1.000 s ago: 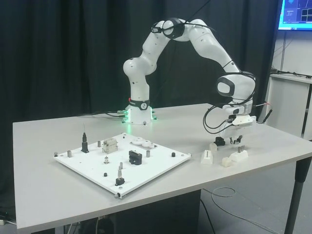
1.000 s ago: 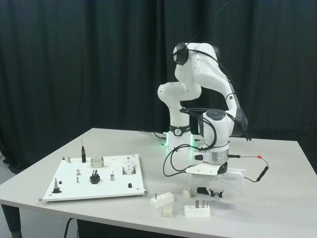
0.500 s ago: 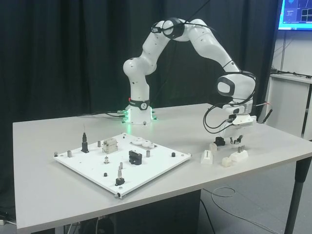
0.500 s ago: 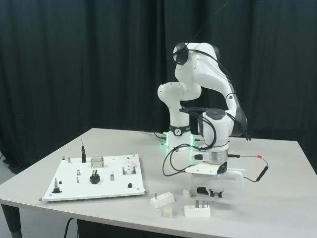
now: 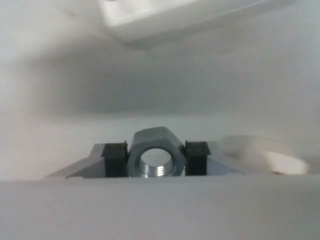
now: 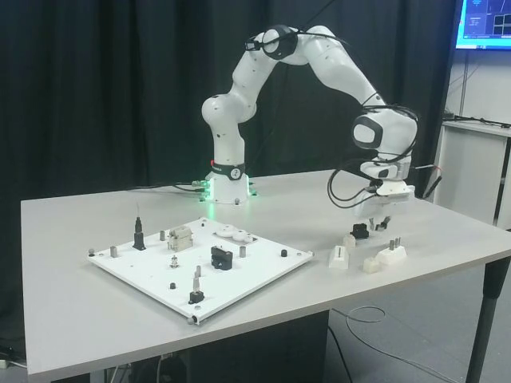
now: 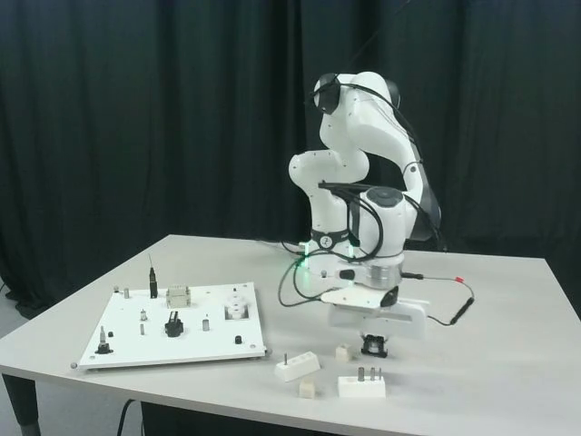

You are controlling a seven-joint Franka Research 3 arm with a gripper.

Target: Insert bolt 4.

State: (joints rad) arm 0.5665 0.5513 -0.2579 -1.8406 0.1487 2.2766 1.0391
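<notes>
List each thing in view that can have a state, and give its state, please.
Claw: shut on the grey metal hexagonal bolt head, raised above the table.
Grey metal hexagonal bolt head: clamped between the black pads.
White block with two pins: resting on the grey table, pins upright.
White assembly board: lying flat.

Shank of bolt hidden behind its own head in wrist view. White block cut off by frame edge. Parts on white board too small to tell.
</notes>
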